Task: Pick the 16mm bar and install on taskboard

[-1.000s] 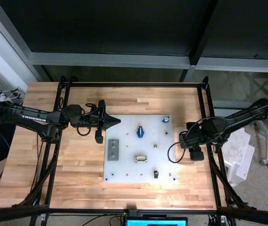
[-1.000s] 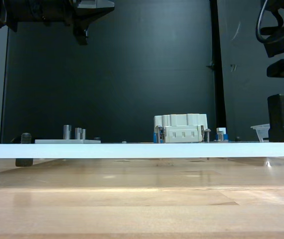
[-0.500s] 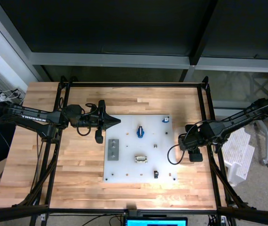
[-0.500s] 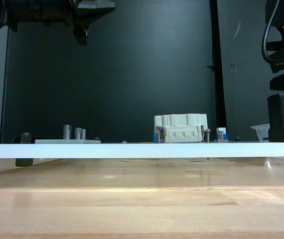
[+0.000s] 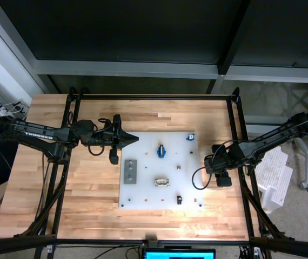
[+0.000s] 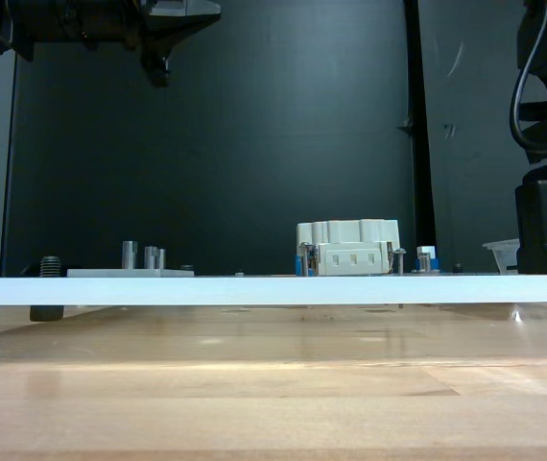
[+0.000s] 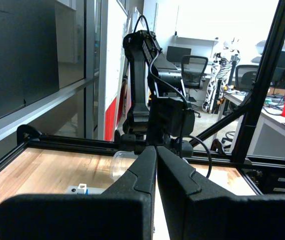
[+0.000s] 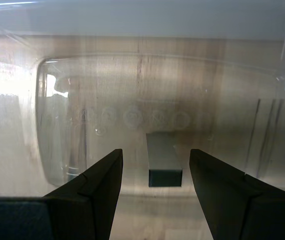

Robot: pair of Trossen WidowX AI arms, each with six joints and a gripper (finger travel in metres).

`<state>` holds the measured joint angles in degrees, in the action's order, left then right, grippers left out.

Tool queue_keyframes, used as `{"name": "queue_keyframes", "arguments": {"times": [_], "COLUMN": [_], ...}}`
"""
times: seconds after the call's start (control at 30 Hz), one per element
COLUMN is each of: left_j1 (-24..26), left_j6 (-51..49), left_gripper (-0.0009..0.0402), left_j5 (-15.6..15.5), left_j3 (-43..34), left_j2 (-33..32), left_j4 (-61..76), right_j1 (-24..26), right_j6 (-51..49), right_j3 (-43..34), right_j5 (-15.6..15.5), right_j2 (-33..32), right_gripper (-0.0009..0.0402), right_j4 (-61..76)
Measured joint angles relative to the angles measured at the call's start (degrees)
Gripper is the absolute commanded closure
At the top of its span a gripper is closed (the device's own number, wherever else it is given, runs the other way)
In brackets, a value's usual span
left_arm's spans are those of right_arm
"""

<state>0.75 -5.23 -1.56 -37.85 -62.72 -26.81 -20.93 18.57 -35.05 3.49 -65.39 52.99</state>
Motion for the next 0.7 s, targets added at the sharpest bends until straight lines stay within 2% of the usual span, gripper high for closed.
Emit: {"name": "queue_keyframes", "arguments": {"times": [0.23,0.7], "left_j1": [0.0,0.0], "left_j6": [0.0,0.0], "left_gripper": [0.0393,0.0393], "left_j5": [0.0,0.0], "left_j3": [0.0,0.0], "left_j2": [0.0,0.0], "left_j4": [0.0,0.0], "right_j1": [-0.1,-0.1], "right_j6": [0.0,0.0], "right_j3": [0.2,0.2], "right_j5": [0.0,0.0], "right_j2": [0.0,0.0], "right_gripper": [0.0226,0.0326], "right_j4": [-0.2,-0.1]}}
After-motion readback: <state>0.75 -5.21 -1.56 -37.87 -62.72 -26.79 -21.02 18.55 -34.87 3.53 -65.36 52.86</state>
